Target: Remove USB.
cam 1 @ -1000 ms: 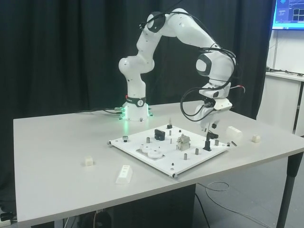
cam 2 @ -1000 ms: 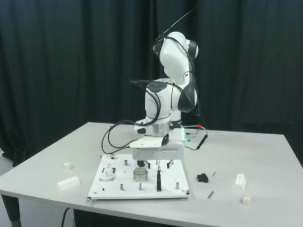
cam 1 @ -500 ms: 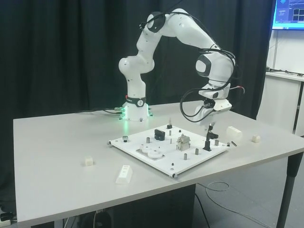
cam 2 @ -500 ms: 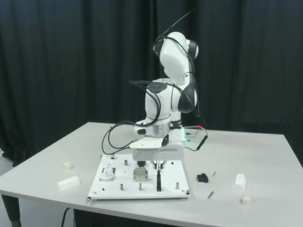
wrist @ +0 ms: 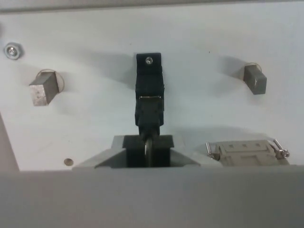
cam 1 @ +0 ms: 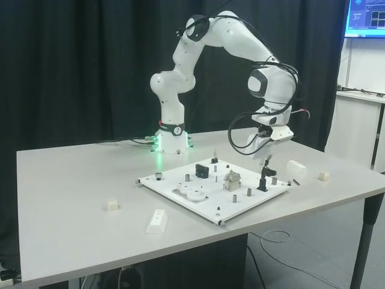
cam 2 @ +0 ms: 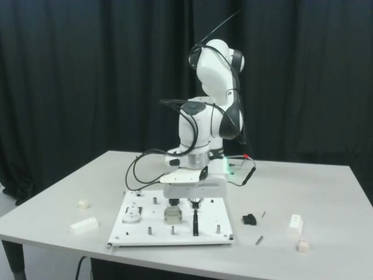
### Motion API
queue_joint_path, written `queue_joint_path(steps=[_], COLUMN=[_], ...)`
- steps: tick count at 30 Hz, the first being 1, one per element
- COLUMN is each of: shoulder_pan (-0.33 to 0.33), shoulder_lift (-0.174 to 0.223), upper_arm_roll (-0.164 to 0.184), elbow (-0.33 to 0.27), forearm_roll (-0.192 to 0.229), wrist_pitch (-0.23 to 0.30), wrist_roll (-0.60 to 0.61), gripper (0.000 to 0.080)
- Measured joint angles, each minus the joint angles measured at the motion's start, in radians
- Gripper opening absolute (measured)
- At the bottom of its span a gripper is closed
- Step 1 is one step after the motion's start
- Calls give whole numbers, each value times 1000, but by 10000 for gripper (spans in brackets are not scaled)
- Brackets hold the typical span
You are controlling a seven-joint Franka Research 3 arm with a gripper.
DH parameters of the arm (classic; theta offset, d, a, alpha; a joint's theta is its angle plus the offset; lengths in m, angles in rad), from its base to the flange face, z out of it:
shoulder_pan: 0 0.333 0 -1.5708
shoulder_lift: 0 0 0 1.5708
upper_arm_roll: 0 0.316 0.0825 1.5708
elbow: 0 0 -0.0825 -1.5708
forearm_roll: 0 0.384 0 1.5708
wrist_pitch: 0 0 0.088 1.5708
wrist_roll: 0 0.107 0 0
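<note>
USB plug (wrist: 150,102), black, standing upright in its black holder on the white board (cam 1: 174,188), out near the board corner farthest from the arm's base. Still plugged in by the look of it, not lifted clear. Parked directly above it, the tool (cam 1: 265,160), hanging straight down off the white arm (cam 1: 222,30). Can't tell whether released or clenched, and can't tell whether actually touching the plug top or just over it. From the wrist view, the plug's upper end running into a dark slot in a grey blurry mass at the edge of the shot. Flanking the plug on the board, two small grey blocks (wrist: 44,88), one on each side and well apart from it, plus a nut (wrist: 13,50) further out past one of them. Close beside the plug, a pale connector with two screws (wrist: 247,153). Elsewhere on the board, a white round disc piece (cam 1: 194,193) and a few short pegs. Off the board, lying loose on the grey bench (cam 1: 66,174): a white oblong block (cam 1: 156,220), a small white cube (cam 1: 112,204), and a little black part (cam 2: 249,219) on the far side near the plug's corner. Green glow at the arm's base (cam 1: 157,144).
</note>
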Motion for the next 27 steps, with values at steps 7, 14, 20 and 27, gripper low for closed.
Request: queue_joint_path(steps=[7, 14, 20, 27], shoulder_pan=[-1, -3, -3, -4], shoulder_lift=[-1, -14, -42, -69], upper_arm_roll=[0, 0, -5, -9], elbow=[0, 6, 18, 35], forearm_roll=[0, 0, 0, 0], wrist_pitch=[0, -3, -34, -68], wrist_roll=[-1, -2, -3, -3], gripper=[27, 27, 23, 23])
